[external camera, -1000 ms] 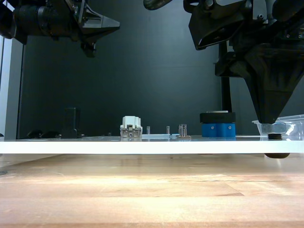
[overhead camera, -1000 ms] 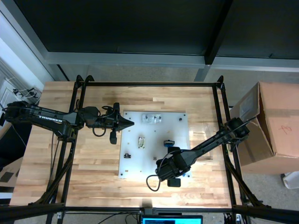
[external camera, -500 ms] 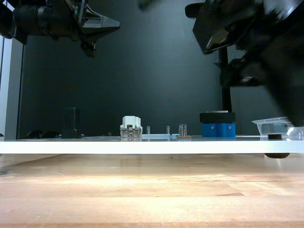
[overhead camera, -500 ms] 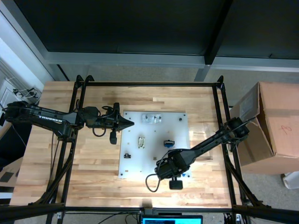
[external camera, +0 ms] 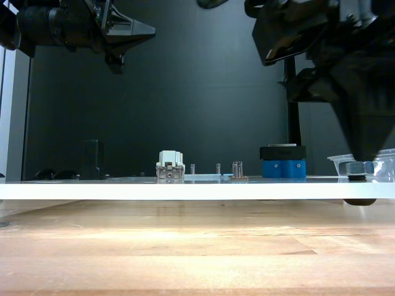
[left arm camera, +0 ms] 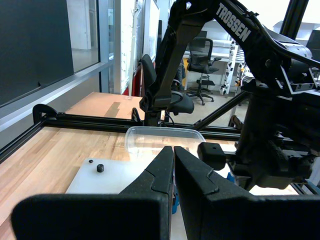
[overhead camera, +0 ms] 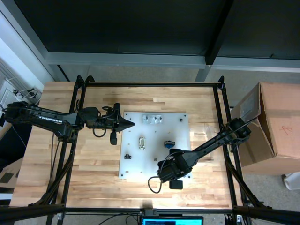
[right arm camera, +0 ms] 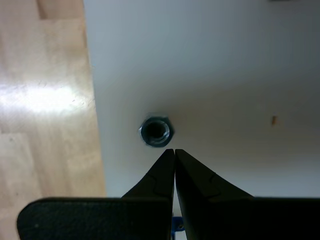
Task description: Pick the M12 nut and place it on its threads and fasten
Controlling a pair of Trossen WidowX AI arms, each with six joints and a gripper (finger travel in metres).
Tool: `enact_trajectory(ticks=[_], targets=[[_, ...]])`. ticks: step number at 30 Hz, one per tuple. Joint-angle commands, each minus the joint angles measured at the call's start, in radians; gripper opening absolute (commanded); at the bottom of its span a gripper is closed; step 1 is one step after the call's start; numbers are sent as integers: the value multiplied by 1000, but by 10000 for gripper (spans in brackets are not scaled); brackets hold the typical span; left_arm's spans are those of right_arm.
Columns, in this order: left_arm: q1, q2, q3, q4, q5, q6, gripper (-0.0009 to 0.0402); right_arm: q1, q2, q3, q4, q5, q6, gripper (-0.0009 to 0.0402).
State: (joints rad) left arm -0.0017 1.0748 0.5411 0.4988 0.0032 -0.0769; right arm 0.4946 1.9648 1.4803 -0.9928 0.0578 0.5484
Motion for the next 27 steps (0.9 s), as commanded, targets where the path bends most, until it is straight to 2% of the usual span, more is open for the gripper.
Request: enact_trajectory(ticks=[1,9,10,11,13,14,15,17,18,21,23,27], targets=[[0,0,0,0,0,0,0,1,2,-1,6,3,3,0],[0,0,0,0,0,0,0,3,2,-19,32,-2,2,0],[0,0,0,0,0,0,0,3,2,-21,39,-26,1,0],[0,0,0,0,0,0,0,3,2,-25,51,-76,-11,0],[0,0,0,0,0,0,0,3,2,-31,75,-206,-56,0],[0,0,0,0,0,1,0,4,1,-31,76,-240,-69,0],[0,0,0,0,0,1,0,4,0,-31,70,-245,-72,0],[0,0,0,0,0,0,0,5,-3,-31,49,-222,-75,0],[0,0,0,0,0,0,0,5,-9,-30,37,-193,-74,0],[0,0,0,0,0,0,0,5,-9,-20,0,-74,-53,0],[0,0,0,0,0,0,0,5,-13,-17,-16,-14,-32,0],[0,0,0,0,0,0,0,5,-12,-18,-11,31,-29,0]])
